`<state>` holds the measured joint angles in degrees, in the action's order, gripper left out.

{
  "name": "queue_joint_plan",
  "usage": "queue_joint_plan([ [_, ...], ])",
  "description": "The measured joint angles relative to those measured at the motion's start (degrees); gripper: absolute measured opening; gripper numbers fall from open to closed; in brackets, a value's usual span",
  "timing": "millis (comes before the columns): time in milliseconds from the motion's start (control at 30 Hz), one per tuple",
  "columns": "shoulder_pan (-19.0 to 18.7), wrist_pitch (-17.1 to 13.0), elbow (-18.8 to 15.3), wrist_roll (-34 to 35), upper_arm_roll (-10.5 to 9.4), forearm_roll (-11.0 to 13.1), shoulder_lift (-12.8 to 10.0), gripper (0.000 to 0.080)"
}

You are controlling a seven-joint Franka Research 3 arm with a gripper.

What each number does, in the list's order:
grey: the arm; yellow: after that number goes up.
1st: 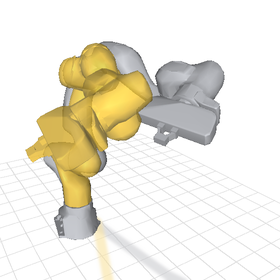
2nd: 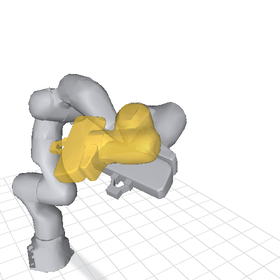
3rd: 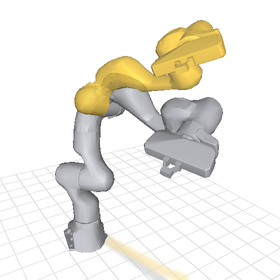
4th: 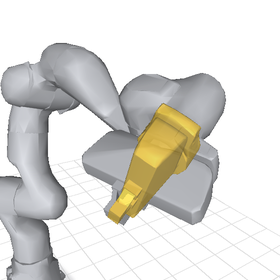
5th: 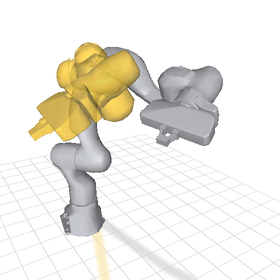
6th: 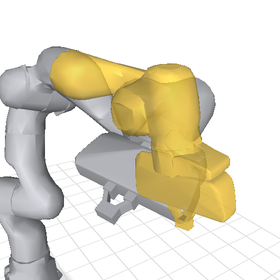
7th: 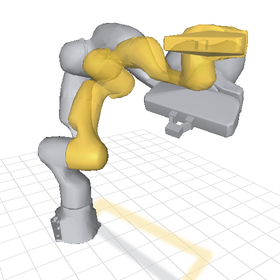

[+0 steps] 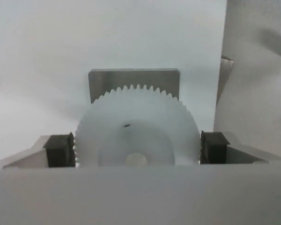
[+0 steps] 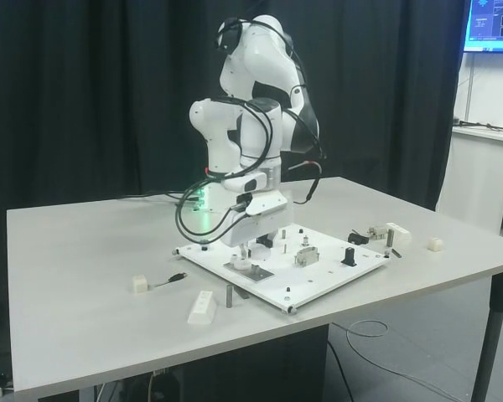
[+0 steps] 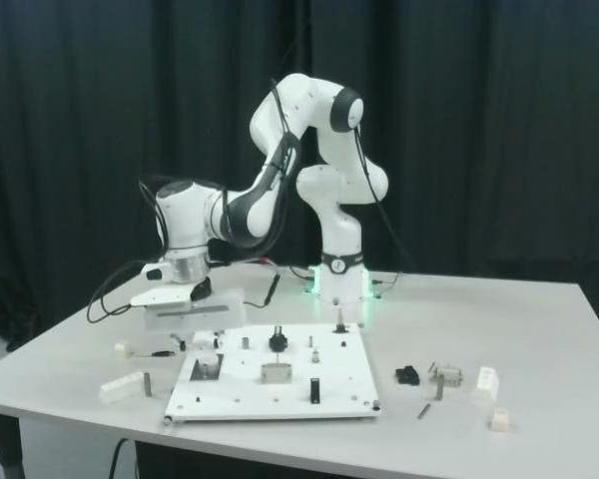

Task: Place large gear.

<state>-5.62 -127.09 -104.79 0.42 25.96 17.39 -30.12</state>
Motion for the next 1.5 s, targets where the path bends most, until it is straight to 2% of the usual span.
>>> queue_joint_plan([
  [267,0.0,1.4,0.9,0.0,0.35,-0.1,0.1,0.0588],
  [567,0.0,1.7,1.2,0.0,0.72,-0.3,0.0,0.0587],
  [1033,1.0,1.7,1.0,-0.7,2.37,-4.7,-0.9,0.0587],
  [1200,2.9,0.9,1.0,-3.1,2.37,-5.4,-2.0,0.0587],
  [1500,6.9,-2.4,0.9,-8.3,2.22,-5.3,-4.0,0.0587],
])
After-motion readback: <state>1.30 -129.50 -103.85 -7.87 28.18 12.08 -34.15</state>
